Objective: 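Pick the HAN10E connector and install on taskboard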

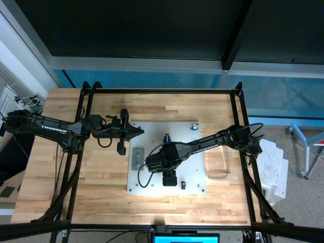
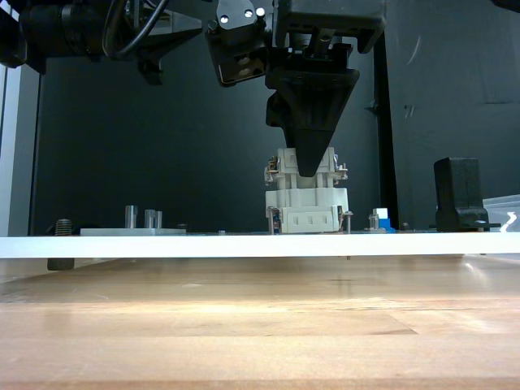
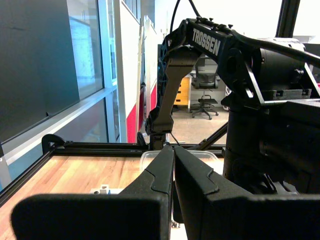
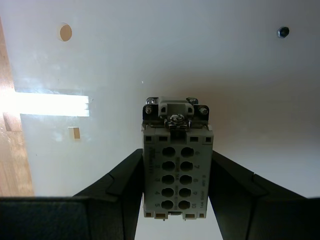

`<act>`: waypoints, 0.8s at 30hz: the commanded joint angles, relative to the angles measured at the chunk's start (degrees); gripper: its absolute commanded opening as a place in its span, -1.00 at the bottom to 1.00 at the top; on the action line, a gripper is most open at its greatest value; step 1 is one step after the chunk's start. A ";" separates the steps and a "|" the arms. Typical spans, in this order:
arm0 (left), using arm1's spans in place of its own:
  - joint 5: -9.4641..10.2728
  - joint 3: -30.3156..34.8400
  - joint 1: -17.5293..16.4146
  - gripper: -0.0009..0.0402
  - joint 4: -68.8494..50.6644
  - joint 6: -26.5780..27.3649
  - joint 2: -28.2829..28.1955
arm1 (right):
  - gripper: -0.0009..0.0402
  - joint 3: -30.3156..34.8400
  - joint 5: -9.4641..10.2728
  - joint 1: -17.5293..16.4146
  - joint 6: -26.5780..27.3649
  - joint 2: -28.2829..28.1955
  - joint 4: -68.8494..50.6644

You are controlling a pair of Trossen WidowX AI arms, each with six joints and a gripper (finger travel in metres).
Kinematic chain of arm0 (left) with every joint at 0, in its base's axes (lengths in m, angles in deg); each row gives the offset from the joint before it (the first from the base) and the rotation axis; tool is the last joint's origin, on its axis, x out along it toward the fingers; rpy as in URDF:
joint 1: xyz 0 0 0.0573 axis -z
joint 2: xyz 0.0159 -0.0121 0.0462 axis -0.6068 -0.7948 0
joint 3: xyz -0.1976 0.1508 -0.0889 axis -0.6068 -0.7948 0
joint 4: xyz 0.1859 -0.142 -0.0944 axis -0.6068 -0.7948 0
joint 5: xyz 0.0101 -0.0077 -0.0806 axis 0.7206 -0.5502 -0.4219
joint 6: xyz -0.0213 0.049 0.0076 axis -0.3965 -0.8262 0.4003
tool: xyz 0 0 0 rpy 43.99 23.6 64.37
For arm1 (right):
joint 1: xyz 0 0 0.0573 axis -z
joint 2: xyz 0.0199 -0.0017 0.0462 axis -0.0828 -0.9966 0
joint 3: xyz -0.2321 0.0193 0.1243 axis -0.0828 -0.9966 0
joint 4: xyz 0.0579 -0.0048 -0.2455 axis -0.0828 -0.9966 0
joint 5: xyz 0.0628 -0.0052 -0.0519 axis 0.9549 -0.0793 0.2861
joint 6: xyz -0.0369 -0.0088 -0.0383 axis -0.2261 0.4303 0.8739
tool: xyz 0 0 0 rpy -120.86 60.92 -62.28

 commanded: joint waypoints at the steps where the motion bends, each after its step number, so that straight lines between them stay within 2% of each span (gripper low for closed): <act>1: 0.00 0.02 0.00 -0.95 0.02 0.00 0.00 | -0.81 0.00 -0.02 0.00 0.13 -0.07 0.35; 24: 0.00 0.02 -0.02 -0.95 0.02 0.00 0.00 | -0.81 -4.87 0.00 0.00 0.98 -0.07 4.70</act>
